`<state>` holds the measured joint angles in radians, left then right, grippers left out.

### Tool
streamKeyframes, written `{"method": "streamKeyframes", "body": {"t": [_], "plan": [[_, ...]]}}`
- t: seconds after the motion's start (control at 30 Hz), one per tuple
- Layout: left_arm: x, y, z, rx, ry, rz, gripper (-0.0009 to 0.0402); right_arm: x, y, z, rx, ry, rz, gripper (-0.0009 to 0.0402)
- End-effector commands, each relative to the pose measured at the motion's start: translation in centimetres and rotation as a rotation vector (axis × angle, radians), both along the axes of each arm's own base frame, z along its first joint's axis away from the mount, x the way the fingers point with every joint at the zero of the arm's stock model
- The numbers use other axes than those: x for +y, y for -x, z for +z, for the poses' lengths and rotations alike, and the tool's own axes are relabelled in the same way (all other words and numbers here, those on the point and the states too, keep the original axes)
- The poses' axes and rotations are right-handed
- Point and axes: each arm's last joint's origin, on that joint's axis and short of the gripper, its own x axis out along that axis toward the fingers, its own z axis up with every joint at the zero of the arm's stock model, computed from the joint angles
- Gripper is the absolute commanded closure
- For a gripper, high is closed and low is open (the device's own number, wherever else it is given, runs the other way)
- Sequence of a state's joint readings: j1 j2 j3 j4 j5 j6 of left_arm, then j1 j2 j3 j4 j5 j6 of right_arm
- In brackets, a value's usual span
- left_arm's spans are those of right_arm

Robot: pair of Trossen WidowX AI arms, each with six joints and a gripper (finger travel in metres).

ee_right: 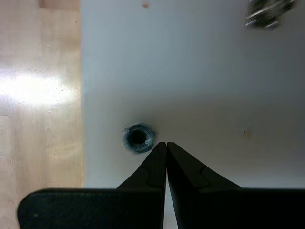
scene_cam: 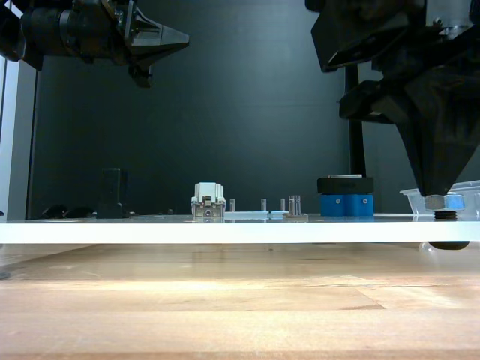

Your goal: Pick the M12 nut and place it on its threads and fasten

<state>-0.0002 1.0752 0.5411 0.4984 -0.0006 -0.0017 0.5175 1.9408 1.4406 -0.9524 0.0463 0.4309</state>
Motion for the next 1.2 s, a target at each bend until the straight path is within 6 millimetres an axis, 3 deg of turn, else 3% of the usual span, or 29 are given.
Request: {"method": "streamKeyframes", "body": {"t": [0.03, 0.57, 0.9, 1.07, 1.2], "plan": [[0.0, 0.0, 0.01, 0.0, 0.0, 0.0, 0.0393, 0.57, 0.31, 0.05, 0.098, -0.184, 0.102, 0.0393], [0.0, 0.0, 0.01, 0.0, 0.0, 0.0, 0.0393, -0.25, 0.04, 0.1, -0.024, 0.072, 0.001, 0.0393], [0.0, 0.0, 0.02, -0.001, 0.0, 0.0, 0.0393, -0.02, -0.21, -0.59, -0.021, 0.041, 0.011, 0.0393], [0.0, 0.0, 0.02, -0.001, 0.0, 0.0, 0.0393, 0.62, 0.35, -0.12, 0.098, -0.191, 0.114, 0.0393], [0.0, 0.0, 0.01, 0.0, 0.0, 0.0, 0.0393, 0.33, 0.54, 0.02, 0.092, -0.134, 0.101, 0.0393]]}}
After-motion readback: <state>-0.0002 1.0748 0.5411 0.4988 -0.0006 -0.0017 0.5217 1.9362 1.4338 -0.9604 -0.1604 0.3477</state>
